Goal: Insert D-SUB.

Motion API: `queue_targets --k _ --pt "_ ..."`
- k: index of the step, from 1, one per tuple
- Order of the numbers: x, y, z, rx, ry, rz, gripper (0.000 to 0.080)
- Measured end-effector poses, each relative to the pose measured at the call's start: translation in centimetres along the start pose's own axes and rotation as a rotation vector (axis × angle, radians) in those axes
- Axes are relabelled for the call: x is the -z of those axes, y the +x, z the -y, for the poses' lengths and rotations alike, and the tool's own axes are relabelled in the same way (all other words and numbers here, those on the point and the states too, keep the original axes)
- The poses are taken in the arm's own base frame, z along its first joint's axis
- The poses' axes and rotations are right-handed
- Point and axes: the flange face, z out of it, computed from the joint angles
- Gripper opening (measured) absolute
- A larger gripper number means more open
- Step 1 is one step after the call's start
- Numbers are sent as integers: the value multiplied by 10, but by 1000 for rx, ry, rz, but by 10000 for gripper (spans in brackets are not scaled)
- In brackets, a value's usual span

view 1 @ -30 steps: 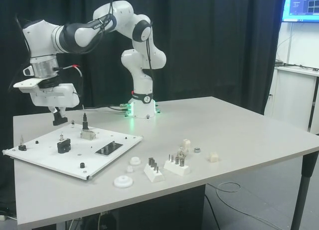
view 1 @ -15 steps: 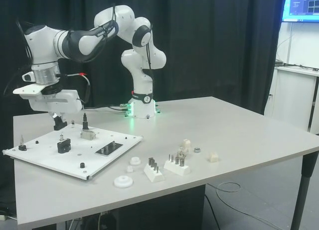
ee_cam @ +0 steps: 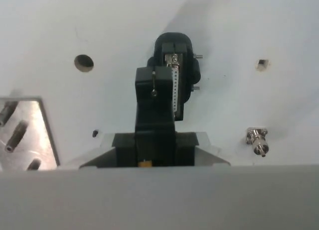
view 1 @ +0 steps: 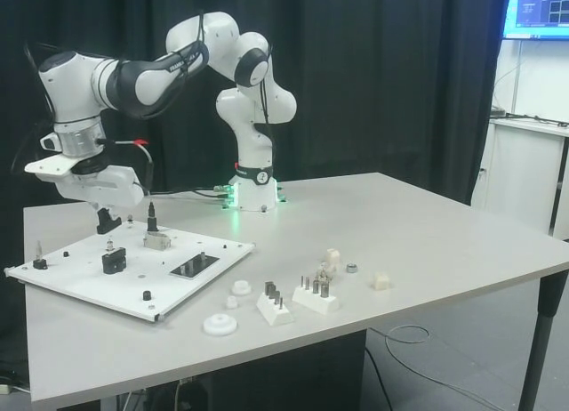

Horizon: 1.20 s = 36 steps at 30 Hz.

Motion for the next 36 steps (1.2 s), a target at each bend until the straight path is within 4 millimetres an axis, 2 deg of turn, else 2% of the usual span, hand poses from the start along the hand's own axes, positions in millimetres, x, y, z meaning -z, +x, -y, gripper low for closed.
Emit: queue_targets --k 20,36 --pt "-18 7 0 -110 -24 -1 154" --pt "-27 11 -10 -140 -44 20 154"
